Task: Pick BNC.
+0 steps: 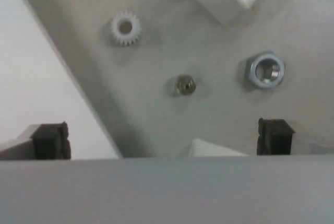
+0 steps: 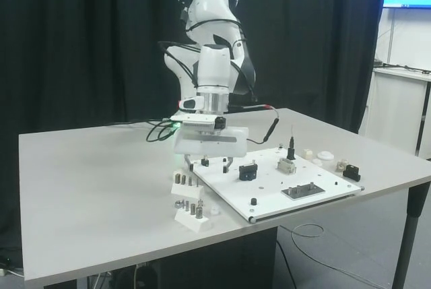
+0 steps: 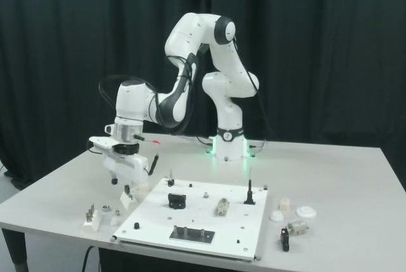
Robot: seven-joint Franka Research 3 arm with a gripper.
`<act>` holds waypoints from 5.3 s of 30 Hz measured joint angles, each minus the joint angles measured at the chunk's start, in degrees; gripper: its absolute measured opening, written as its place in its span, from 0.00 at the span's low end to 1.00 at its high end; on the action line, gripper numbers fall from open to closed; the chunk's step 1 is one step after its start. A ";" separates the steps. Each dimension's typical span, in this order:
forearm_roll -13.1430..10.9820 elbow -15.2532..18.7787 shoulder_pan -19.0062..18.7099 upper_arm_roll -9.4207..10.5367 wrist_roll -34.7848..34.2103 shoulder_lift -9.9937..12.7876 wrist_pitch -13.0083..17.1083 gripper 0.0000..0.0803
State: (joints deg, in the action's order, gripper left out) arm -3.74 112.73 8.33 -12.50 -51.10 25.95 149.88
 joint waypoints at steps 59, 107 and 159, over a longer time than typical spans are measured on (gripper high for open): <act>-8.60 -11.88 3.85 -0.01 5.18 11.84 -6.53 1.00; -7.86 -13.01 2.42 -1.04 3.61 13.82 -8.08 1.00; -5.90 -14.01 1.41 -1.09 5.18 15.20 -7.60 0.16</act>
State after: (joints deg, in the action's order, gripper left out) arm -9.64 98.72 9.74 -13.59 -45.92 41.16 142.28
